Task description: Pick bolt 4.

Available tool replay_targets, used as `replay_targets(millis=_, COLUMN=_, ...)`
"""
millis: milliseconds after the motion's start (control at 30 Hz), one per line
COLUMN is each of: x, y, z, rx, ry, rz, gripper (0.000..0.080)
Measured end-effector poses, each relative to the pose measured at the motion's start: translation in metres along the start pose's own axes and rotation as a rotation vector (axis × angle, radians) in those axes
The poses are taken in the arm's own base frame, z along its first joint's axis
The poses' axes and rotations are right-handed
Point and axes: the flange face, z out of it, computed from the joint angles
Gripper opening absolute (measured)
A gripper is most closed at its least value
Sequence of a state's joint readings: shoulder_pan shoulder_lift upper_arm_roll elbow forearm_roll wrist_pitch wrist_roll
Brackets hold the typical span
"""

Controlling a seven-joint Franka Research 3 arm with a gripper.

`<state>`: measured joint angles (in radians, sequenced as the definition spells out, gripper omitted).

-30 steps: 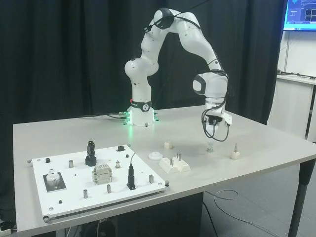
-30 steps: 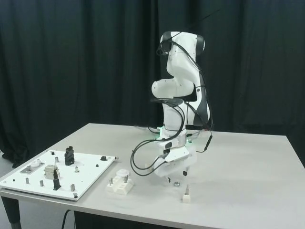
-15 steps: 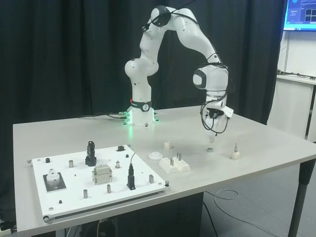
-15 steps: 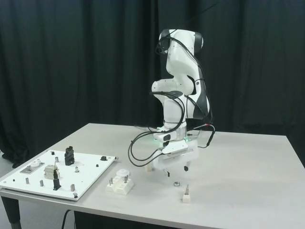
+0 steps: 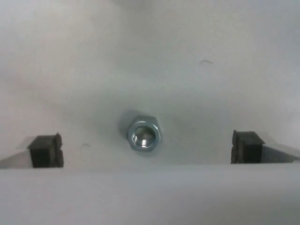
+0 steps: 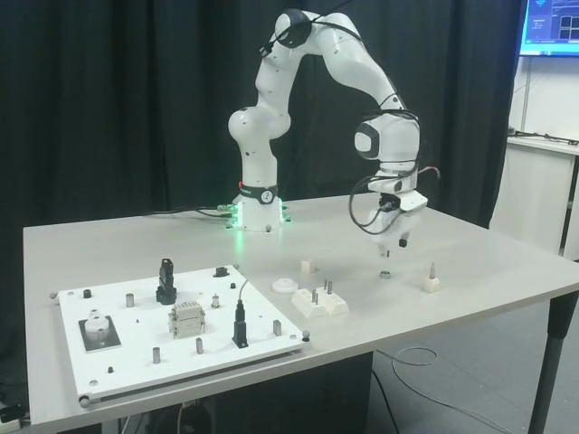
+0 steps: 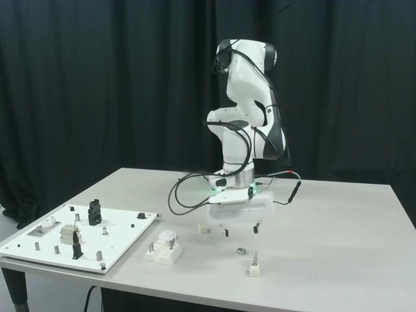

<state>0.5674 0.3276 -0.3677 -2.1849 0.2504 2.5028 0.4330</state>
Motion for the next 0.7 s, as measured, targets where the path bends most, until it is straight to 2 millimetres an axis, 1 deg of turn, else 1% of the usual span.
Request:
replay_targets(millis=167, x=0.006, y=0.004, z=-0.005, rx=-0.002, ry=-0.002, rz=0.24, gripper=0.08)
replay_targets(millis=400, x=0.015, y=0.008, z=-0.013, rx=-0.013, ry=0.008, rz=0.661, gripper=0.08)
replay_targets(millis=600, x=0.017, y=0.008, z=-0.016, rx=-0.023, ry=0.022, rz=1.025, gripper=0.08)
replay_targets(millis=700, x=0.018, y=0.007, z=-0.017, rx=-0.027, ry=0.034, rz=1.163, gripper=0.08)
